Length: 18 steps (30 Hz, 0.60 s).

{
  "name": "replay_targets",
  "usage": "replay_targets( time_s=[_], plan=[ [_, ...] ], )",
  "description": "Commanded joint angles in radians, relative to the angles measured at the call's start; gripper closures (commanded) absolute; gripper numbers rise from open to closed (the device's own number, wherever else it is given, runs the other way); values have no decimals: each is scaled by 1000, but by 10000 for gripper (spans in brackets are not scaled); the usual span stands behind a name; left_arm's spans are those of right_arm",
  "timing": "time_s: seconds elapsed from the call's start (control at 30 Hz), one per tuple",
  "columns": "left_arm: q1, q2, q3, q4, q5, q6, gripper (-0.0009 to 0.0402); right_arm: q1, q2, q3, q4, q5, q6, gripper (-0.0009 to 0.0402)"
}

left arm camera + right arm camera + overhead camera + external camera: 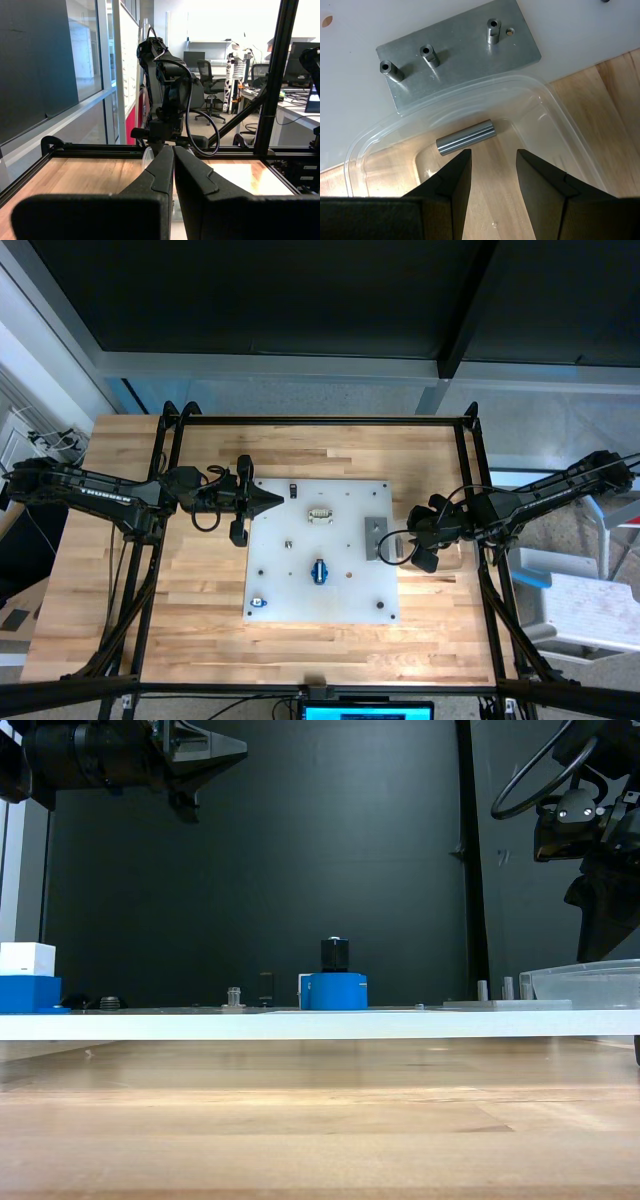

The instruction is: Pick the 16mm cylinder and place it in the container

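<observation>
The 16mm cylinder (466,137), a short grey metal peg, lies on its side inside the container (559,116), a clear shallow tray beside the white board's right edge. My right gripper (492,161) hovers open just above it, its fingers apart and holding nothing. In the high view the right gripper (420,548) covers most of the tray. In the low view the container (590,982) shows at the far right. My left gripper (272,498) hangs shut and empty in the air over the board's left edge, also seen as closed fingers (159,170) in the left wrist view.
A grey metal plate (460,52) with three short pegs borders the container on the white board (330,605). A blue fixture with a black top (319,571) stands mid-board, and a blue and white block (258,601) sits at its near left corner. A black frame rings the table.
</observation>
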Motion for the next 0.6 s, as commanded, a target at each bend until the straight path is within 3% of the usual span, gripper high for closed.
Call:
replay_targets(
  time_s=[0.03,0.6],
  plan=[
    [0,0,0,0,0,0,393,0,0,1,0,0,0,270],
    [0,0,0,0,0,0,393,0,0,1,2,0,23,270]
  ],
)
